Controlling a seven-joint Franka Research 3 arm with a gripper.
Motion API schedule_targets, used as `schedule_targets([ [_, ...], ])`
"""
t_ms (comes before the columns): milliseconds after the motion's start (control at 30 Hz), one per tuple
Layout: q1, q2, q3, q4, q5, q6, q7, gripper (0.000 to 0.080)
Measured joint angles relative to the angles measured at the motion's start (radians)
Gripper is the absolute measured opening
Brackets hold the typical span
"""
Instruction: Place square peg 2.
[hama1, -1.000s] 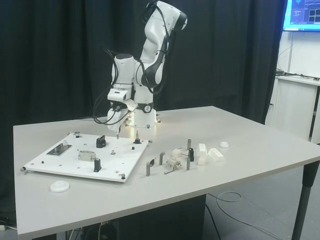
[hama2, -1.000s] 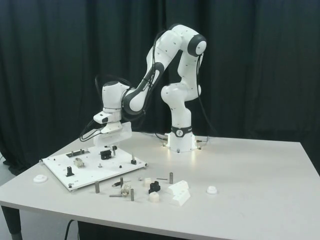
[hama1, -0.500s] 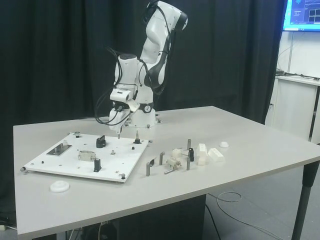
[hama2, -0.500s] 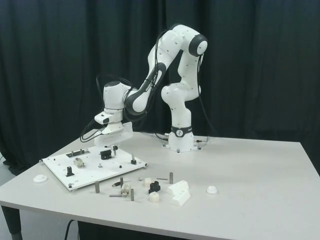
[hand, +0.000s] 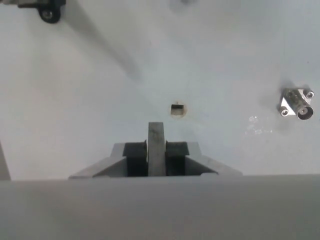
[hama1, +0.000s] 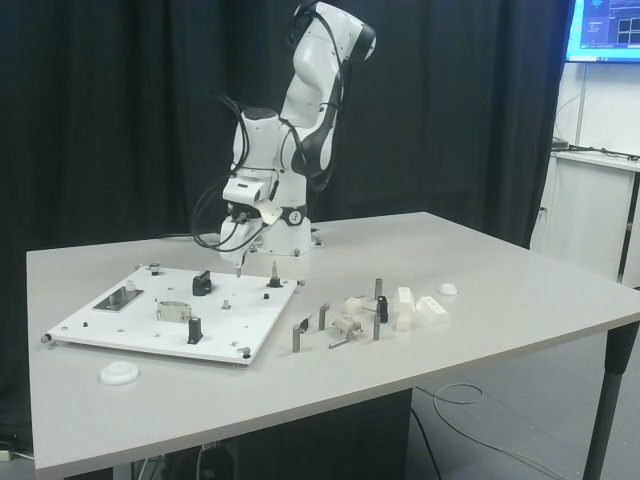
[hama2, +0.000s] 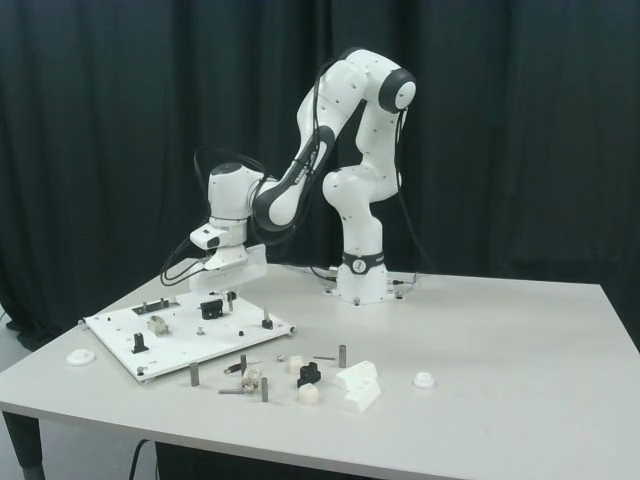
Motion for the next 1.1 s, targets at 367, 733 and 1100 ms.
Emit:
schedule_targets([
  [367,0.015,-0.001,-0.001,0.008,-0.005,0.000,0.063,0.0074],
  [733,0.085,-0.011,-0.034,0.026,-0.006,0.000,0.170,0.0074],
  [1100,0.268,-0.015,-0.147,0.029,-0.023,-0.038,0.377,0.0074],
])
